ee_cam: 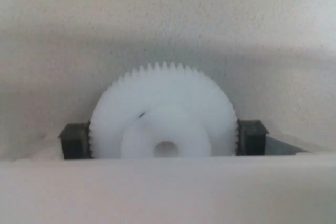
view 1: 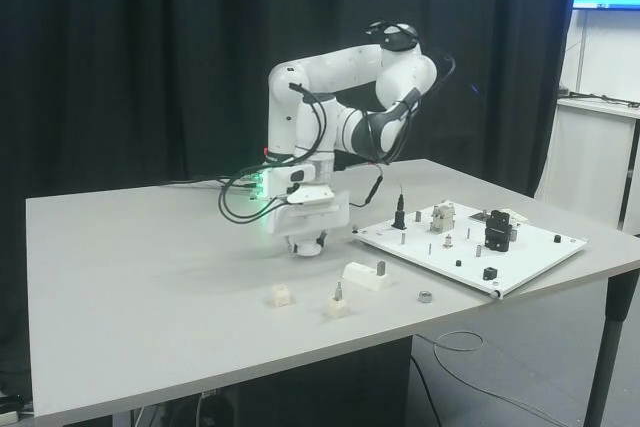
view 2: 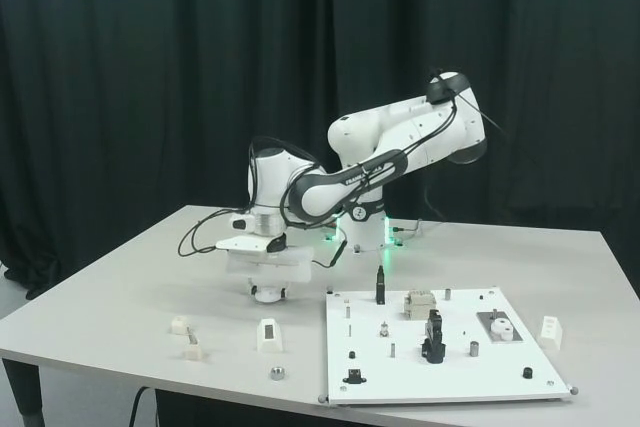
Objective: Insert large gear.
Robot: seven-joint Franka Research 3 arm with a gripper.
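My end effector (ee_cam: 164, 137) is clamped on the large white gear (ee_cam: 163, 111), black fingertips (ee_cam: 75, 140) pressing its toothed rim from both sides. I hold it just above the grey surface (view 1: 150, 267), beside the white assembly board (view 1: 520, 262), with small white blocks (view 1: 365, 275) near.

White Franka arm (view 2: 390, 147) with black joint bands, looped black cables (view 1: 240, 202), green light apparently near the wrist.
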